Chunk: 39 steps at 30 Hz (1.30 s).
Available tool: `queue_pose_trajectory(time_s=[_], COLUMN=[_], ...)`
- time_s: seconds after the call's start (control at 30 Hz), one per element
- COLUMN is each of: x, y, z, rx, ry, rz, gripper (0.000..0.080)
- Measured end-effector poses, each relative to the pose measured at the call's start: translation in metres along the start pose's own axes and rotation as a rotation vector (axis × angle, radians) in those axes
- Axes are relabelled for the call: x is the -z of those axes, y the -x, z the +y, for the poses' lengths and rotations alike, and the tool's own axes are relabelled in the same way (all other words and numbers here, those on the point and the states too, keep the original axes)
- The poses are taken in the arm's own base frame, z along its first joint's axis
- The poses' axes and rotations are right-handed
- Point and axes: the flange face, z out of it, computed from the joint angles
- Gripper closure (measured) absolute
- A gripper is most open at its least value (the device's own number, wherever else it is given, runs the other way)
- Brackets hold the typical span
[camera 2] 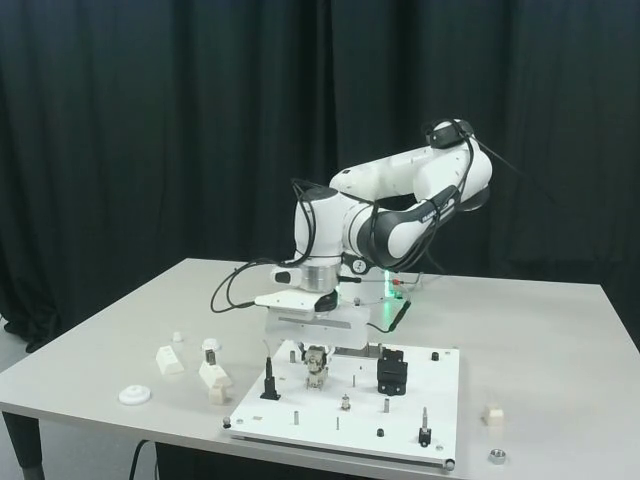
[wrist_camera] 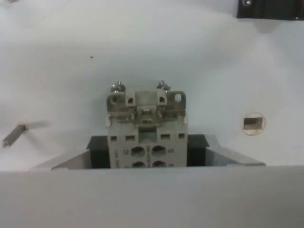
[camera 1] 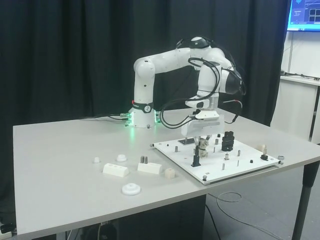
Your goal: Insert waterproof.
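The waterproof connector [wrist_camera: 146,118] is a grey-white block with two screws on its end and round holes in its face. It sits between the black finger pads [wrist_camera: 99,153] of my gripper [wrist_camera: 147,154], which is shut on it. In the room views the connector [camera 1: 202,146] [camera 2: 317,362] hangs under the gripper [camera 1: 202,139] [camera 2: 316,350], low over the white board [camera 1: 220,167] [camera 2: 400,425]. Whether it touches the board I cannot tell.
On the board stand a black block [camera 1: 228,141] [camera 2: 391,371], a black upright post [camera 1: 196,159] [camera 2: 268,382] and several small pins. A round recess [wrist_camera: 252,123] lies near the connector. White loose parts [camera 1: 115,170] [camera 2: 168,360] lie on the grey table [camera 1: 60,150] beside the board.
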Motion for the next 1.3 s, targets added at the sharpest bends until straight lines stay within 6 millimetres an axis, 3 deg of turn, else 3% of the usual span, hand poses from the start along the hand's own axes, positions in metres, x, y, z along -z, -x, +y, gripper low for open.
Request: queue_pose_trajectory(time_s=[1.3], x=[-0.0056], y=[0.0013], z=[-0.0039], rx=[-0.062], ry=[0.028], rz=[-0.028], gripper=[0.0485])
